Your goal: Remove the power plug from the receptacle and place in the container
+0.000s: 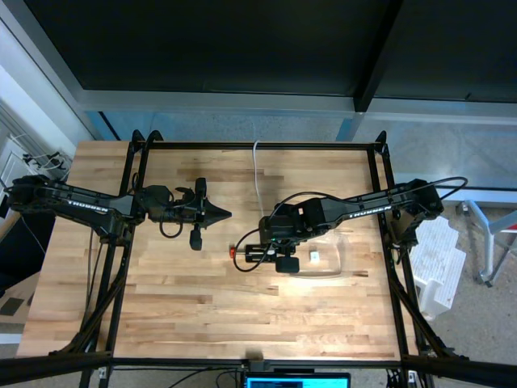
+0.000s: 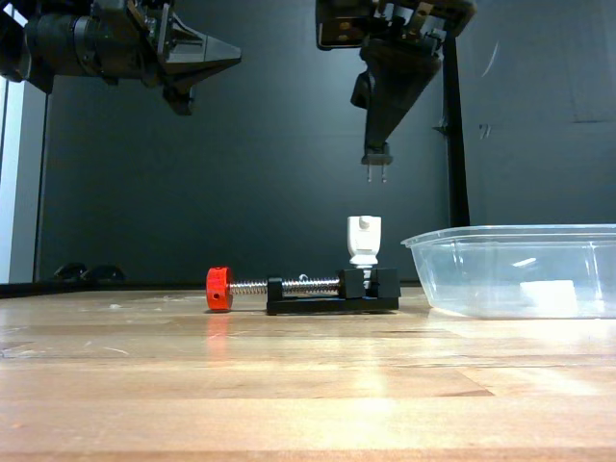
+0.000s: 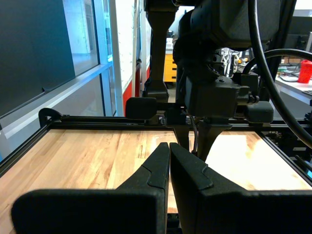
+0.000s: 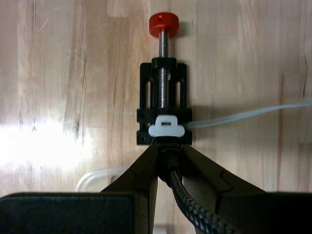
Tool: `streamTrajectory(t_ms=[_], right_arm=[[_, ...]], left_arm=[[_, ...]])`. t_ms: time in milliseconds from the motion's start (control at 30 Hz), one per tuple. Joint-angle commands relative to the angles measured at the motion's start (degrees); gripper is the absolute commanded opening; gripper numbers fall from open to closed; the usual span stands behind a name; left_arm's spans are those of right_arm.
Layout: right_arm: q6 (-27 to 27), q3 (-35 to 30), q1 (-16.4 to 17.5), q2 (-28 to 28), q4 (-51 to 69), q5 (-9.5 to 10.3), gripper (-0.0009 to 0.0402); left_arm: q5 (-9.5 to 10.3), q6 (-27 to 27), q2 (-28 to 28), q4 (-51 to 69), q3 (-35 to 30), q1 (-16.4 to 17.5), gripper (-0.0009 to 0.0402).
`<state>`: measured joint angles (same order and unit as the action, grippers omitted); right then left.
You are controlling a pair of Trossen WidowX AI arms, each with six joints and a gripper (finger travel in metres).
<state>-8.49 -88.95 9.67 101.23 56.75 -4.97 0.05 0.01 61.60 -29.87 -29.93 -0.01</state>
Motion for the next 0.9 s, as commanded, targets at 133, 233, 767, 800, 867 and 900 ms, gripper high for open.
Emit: streamTrajectory(t_ms=[133,233,767,800,867,900], right_arm=[[-1.62,6.73,1.14,-4.42,-2.78,-0.04,0.0],[-3.1,10.34,1.51,-6.78,-3.82,-0.02,0.0],[-8.63,26.14,3.69,-15.76,-10.03,-0.26,0.0],[-9.03,26.93,3.96,-16.0,-10.54,-0.26,0.0],[-9.4,28.46,4.5,-16.48,-11.45,-0.42,0.0001],[-9.68,28.98,4.81,-16.52,-11.43,-0.81,0.0001]], left_arm=[[-0.02,0.0,0.0,0.02,-0.02,0.0,0.0],[0.0,0.0,0.0,0.0,-0.02,0.0,0.0],[0.0,0.0,0.0,0.0,-0.02,0.0,0.0],[0.0,0.0,0.0,0.0,-0.02,0.0,0.0],[-0.02,0.0,0.0,0.0,-0.02,0.02,0.0],[-0.02,0.0,0.0,0.02,-0.02,0.0,0.0]])
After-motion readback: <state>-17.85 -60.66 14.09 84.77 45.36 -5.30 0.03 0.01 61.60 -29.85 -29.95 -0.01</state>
